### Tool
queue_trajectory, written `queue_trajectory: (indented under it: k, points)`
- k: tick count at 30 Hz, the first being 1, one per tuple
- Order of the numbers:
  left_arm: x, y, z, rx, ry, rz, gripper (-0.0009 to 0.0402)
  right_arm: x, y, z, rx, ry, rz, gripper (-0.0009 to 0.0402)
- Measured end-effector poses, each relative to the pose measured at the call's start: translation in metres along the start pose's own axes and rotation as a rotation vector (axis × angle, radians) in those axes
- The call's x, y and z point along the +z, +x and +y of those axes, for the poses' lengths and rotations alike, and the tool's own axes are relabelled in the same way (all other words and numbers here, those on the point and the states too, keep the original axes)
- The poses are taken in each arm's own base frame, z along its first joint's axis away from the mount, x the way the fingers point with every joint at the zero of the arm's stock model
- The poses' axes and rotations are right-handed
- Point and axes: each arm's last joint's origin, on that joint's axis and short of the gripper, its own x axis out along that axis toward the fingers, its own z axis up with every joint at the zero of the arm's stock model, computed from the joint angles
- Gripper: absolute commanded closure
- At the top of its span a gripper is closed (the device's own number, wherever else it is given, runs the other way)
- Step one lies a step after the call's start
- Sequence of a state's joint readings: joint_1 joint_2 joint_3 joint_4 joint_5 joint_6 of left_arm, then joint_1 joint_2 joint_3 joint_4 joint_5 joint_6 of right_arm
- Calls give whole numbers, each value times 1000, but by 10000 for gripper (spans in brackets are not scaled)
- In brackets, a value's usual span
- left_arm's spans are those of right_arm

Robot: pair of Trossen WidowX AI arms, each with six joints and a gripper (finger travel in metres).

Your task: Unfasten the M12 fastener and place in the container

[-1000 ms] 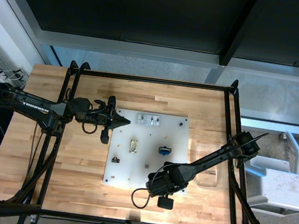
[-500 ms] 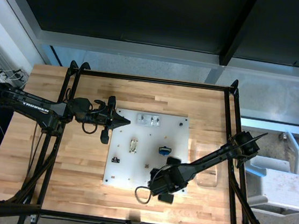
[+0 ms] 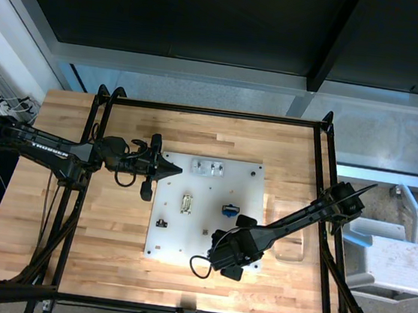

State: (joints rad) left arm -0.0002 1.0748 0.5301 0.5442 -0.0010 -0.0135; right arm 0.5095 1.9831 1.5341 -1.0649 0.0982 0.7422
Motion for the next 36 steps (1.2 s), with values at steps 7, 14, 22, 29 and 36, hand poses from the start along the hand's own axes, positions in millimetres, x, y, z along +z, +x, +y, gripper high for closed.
queue_trajectory:
  k: [7, 14, 22, 29, 36]
  points:
    - [0, 0, 0, 0, 0, 1, 393, 8, -19, 4, 51, 365, -11, 393]
    - [0, 0, 0, 0, 0, 1, 393, 13, -33, 9, 123, 646, 11, 355]
    - [0, 0, 0, 0, 0, 1, 393, 15, -32, 9, 125, 762, 13, 216]
    - [0, 0, 0, 0, 0, 0, 393, 18, -11, 15, 87, 762, 37, 158]
    - [0, 0, 0, 0, 0, 1, 393, 22, 7, 20, 80, 755, 64, 166]
